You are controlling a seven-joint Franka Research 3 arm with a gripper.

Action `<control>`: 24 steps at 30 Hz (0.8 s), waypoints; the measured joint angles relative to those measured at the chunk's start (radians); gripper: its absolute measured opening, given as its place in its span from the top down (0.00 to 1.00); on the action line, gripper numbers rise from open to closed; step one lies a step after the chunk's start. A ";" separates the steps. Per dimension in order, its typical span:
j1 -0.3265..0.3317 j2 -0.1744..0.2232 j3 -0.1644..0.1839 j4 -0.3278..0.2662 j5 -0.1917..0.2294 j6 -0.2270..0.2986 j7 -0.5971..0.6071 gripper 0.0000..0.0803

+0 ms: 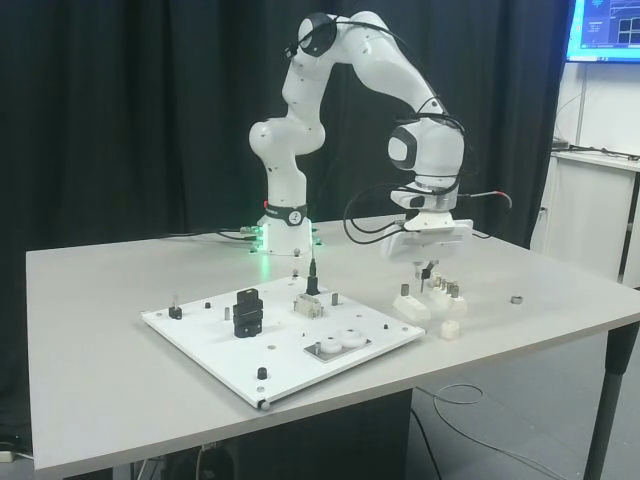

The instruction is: Insert square peg 1.

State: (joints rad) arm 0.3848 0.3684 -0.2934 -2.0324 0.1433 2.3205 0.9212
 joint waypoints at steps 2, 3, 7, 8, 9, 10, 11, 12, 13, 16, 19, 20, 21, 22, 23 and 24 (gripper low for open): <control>0.000 0.000 0.000 0.000 0.000 0.001 0.000 0.96; 0.000 0.000 0.000 0.000 0.000 0.002 0.000 0.96; 0.000 0.001 0.000 0.000 0.000 0.003 -0.001 0.96; 0.000 0.001 0.000 0.000 0.000 0.004 -0.003 0.96; 0.000 0.001 0.000 0.000 0.000 0.004 -0.007 0.96; 0.000 0.001 0.000 0.000 0.000 0.004 -0.010 0.96; 0.000 0.001 0.000 0.000 0.000 0.004 -0.012 0.96; 0.000 0.001 0.000 0.000 0.000 0.004 -0.013 0.96; 0.000 0.002 0.000 0.000 0.000 0.004 -0.013 0.96; 0.000 0.002 0.000 0.001 0.000 0.005 -0.013 0.96; 0.000 0.004 -0.002 0.002 0.000 0.008 -0.013 0.96; 0.000 0.004 -0.003 0.003 0.000 0.010 -0.013 0.96; 0.000 0.004 -0.005 0.004 -0.001 0.012 -0.013 0.96; -0.001 0.005 -0.007 0.005 -0.004 0.014 -0.013 0.96; -0.001 0.005 -0.009 0.006 -0.008 0.017 -0.013 0.96; -0.001 0.005 -0.012 0.007 -0.013 0.020 -0.013 0.96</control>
State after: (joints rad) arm 0.3842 0.3738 -0.3051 -2.0250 0.1305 2.3406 0.9078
